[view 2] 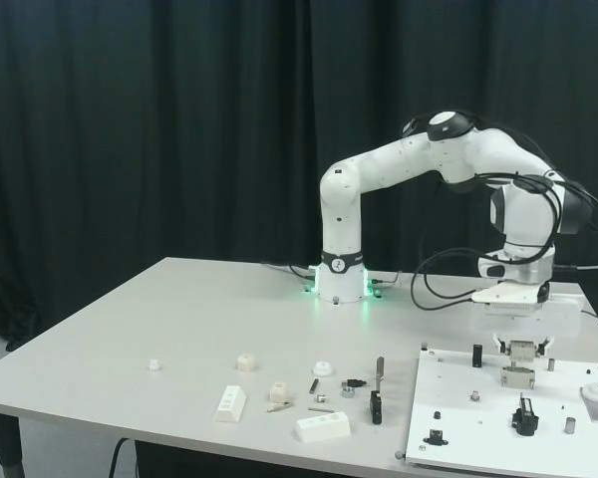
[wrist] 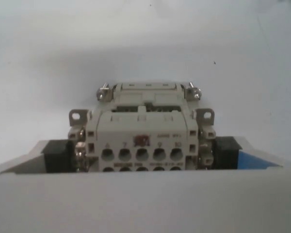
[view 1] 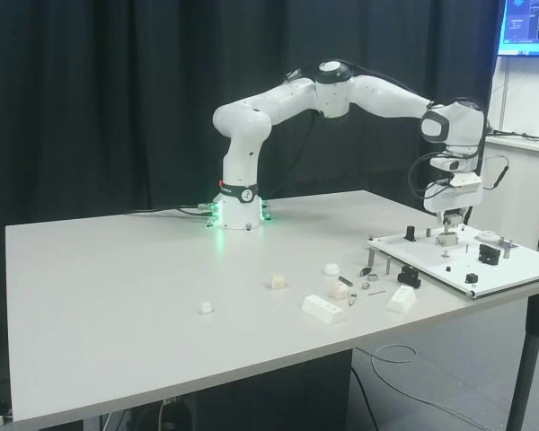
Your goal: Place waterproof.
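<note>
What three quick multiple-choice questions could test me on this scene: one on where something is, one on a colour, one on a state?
1. Where is the gripper?
A. Over the white board
B. Beside the arm's base
C. Off the table

2. What colour glows at the arm's base?
A. White
B. Green
C. Black

3. What is the connector block doing?
A. Lying loose among the small parts
B. Held between the jaws
C. Hanging from a cable

Answers: 1 A, the gripper hangs above the white board. 2 B, green light shows around the base. 3 B, the wrist view shows it clamped on both sides.
</note>
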Tool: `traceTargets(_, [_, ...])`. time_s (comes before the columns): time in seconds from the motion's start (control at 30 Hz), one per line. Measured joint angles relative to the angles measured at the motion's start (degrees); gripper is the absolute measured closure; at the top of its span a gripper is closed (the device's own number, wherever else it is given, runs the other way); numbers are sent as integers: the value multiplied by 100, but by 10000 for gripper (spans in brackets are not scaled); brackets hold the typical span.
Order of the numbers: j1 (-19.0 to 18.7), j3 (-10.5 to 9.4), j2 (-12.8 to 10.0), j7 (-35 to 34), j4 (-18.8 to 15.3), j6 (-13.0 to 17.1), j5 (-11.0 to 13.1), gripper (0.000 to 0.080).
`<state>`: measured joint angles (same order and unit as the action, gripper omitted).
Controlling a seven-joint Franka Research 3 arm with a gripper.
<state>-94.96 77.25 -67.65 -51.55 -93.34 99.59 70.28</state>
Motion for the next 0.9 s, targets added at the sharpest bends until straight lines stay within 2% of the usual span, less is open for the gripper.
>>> traceTargets(0.23, [2,79,1,0,41,-75,0,186])
traceTargets(0.9, [27,113,1,0,47,-81,-19,186])
